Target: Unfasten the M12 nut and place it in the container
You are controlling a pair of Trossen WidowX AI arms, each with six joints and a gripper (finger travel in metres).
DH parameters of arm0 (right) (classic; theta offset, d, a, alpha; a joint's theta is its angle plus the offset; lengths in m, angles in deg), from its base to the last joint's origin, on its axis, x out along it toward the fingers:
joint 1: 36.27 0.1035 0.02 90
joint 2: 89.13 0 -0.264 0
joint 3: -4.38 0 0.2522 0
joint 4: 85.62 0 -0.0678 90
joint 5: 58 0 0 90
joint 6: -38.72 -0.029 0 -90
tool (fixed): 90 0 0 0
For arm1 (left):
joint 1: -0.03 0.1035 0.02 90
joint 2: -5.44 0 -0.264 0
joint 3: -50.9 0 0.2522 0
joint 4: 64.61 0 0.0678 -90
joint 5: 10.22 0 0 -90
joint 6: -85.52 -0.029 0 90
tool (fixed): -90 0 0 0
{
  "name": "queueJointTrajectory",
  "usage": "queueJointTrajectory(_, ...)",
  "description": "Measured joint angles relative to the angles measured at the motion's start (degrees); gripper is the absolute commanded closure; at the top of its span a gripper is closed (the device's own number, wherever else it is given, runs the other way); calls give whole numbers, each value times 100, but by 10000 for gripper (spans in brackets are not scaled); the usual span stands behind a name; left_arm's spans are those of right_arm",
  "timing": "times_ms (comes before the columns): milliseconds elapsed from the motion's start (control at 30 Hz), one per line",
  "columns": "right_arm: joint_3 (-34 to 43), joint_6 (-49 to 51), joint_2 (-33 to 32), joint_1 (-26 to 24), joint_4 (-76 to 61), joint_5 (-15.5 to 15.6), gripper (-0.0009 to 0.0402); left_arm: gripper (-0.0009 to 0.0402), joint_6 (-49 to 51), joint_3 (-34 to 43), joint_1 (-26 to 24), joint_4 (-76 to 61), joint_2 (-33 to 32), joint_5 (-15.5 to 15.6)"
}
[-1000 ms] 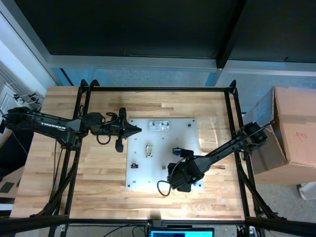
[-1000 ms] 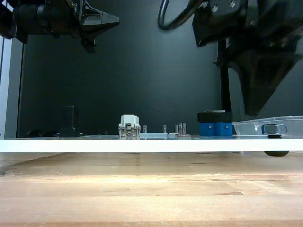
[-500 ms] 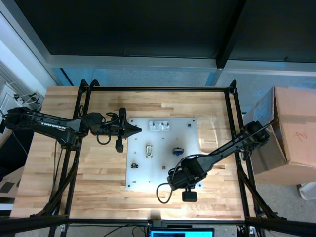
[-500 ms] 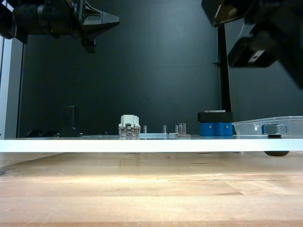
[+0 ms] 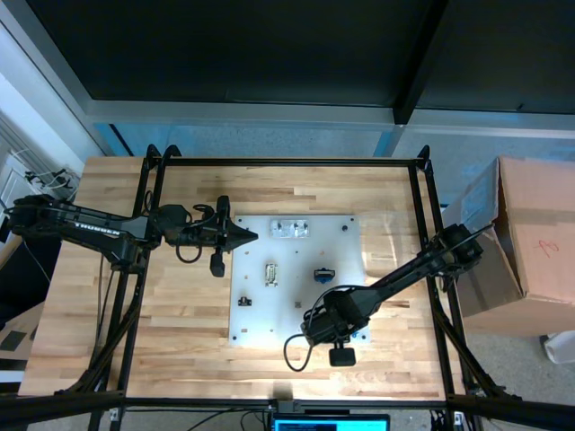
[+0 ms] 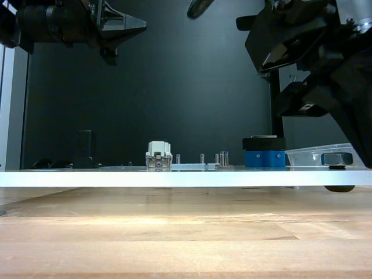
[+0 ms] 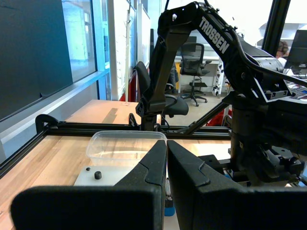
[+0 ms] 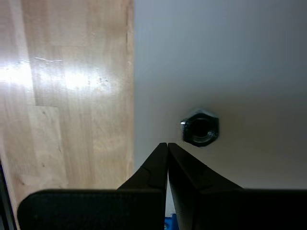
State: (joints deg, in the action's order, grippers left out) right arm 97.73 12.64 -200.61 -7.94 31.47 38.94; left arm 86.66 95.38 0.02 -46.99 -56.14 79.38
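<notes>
- The small silver hexagonal M12 nut [image 8: 200, 128] sat on its stud, near the 5 o'clock corner of the flat white task board [image 8: 216, 57]. No gripper touched it.
- The right gripper [image 8: 167, 146] hung over this same corner. Its two black fingers were pressed together with nothing between them, and the nut lay just beyond the tips, a little to the side.
- The left gripper [image 7: 166, 143] was raised over the board's 10 o'clock edge, its fingers also together and empty.
- The clear plastic container [image 7: 124, 135] stood at the board's 3 o'clock side, and I could not see a nut in it.
- Risk, in my judgement: if the right gripper descended with the fingers together, it would hit the nut or the board instead of taking hold.
- Because the tips were off to the side, one finger could land on top of the nut.
- The smooth nut could slip during the turning, or fall onto the light wooden table [image 8: 72, 72] on the way to the container.
</notes>
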Motion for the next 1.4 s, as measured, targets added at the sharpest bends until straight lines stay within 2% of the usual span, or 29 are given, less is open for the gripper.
queueJointTrajectory(167,-4,17,13,-9,-55,-192,393,393,0,0,0,0,-2,2)
queueJointTrajectory(233,-4,11,46,-11,-186,-691,393,393,0,-2,0,0,-2,0)
queueJointTrajectory(333,48,-308,136,-9,-452,-1886,393,393,0,0,0,0,-2,0)
queueJointTrajectory(367,74,-380,177,-11,-540,-2142,393,393,0,-2,0,-2,0,0)
queueJointTrajectory(433,107,-404,251,-22,-634,-2277,393,393,-2,-2,0,0,-2,0)
queueJointTrajectory(533,109,-422,269,-9,-697,-2100,393,393,0,-2,0,0,-2,2)
queueJointTrajectory(667,109,-487,321,-17,-710,-1563,393,393,0,0,0,0,-2,0)
queueJointTrajectory(733,109,-514,341,-22,-678,-1161,393,393,-2,-2,0,0,0,2)
queueJointTrajectory(867,109,-511,345,-24,-446,-94,393,393,-2,0,0,0,-2,0)
queueJointTrajectory(933,109,-514,345,-17,-289,127,393,393,0,0,0,0,-2,0)
queueJointTrajectory(1033,109,-531,326,-15,-197,24,393,393,0,-2,0,0,0,0)
queueJointTrajectory(1400,70,-527,50,-11,61,-7,393,393,0,0,0,0,0,0)
